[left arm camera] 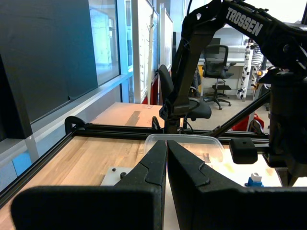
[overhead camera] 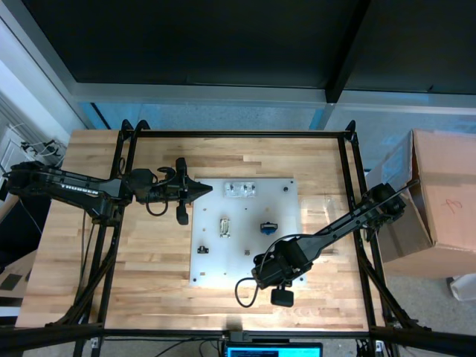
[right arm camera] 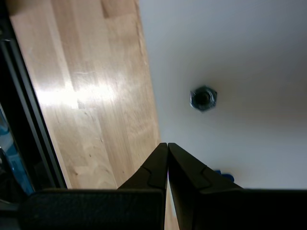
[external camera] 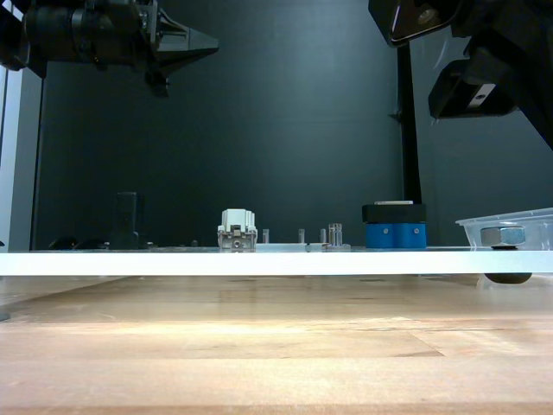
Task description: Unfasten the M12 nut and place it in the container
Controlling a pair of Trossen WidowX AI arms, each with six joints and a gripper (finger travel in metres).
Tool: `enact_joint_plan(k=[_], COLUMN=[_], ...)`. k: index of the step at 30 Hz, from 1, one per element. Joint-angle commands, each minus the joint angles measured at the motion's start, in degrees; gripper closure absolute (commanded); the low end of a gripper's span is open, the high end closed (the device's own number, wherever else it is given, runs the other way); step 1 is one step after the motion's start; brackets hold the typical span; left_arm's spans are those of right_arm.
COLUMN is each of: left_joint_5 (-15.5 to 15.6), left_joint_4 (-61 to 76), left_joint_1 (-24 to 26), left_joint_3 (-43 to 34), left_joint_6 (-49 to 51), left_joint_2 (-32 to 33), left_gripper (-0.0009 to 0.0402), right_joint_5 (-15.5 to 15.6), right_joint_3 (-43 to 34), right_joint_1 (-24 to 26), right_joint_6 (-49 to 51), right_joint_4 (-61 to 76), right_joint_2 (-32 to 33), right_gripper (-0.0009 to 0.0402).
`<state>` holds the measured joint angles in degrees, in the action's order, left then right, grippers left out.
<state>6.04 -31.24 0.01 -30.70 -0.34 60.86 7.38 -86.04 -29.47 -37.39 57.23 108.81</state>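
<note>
The small silver nut sits on its stud at the board's near right edge, in front of the clear tray. From above, the nut shows lying flat on the white board, apart from my right gripper. That gripper is shut with nothing between its fingers and hangs above the board. In the high view the right gripper and its arm hide the nut. My left gripper hovers high at the board's far left edge, shut and empty; its tips point toward the tray, which looks empty.
On the board stand a blue-and-black block, a white connector, small pins and a black post. A black frame borders the table. A cardboard box stands off its right side.
</note>
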Motion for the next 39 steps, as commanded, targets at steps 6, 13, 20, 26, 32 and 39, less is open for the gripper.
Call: enact_joint_plan(k=[6,13,20,26,32,39], left_joint_5=[0.0,0.0,0.0,0.0,0.0,0.0], left_joint_4=[0.0,0.0,0.0,0.0,0.0,0.0], left_joint_1=[0.0,0.0,0.0,0.0,0.0,0.0], left_joint_3=[0.0,0.0,0.0,0.0,0.0,0.0], left_joint_6=[0.0,0.0,0.0,0.0,0.0,0.0], left_joint_2=[0.0,0.0,0.0,0.0,0.0,0.0], left_gripper=[0.0393,0.0393,0.0393,0.0393,0.0393,0.0393], right_joint_5=[0.2,-0.3,-1.8,-11.2,-21.3,-11.8], right_joint_3=[0.5,1.5,2.1,1.9,-0.3,-0.4], right_joint_1=[1.2,1.3,1.3,1.3,1.3,1.3], right_joint_6=[5.1,5.1,4.8,4.2,-0.9,-1.0], right_joint_4=[-1.1,-2.8,-3.1,-0.3,8.0,6.8], right_joint_2=[3.9,5.1,5.1,4.4,1.8,0.5], right_gripper=[0.0393,0.0393,0.0393,0.0393,0.0393,0.0393])
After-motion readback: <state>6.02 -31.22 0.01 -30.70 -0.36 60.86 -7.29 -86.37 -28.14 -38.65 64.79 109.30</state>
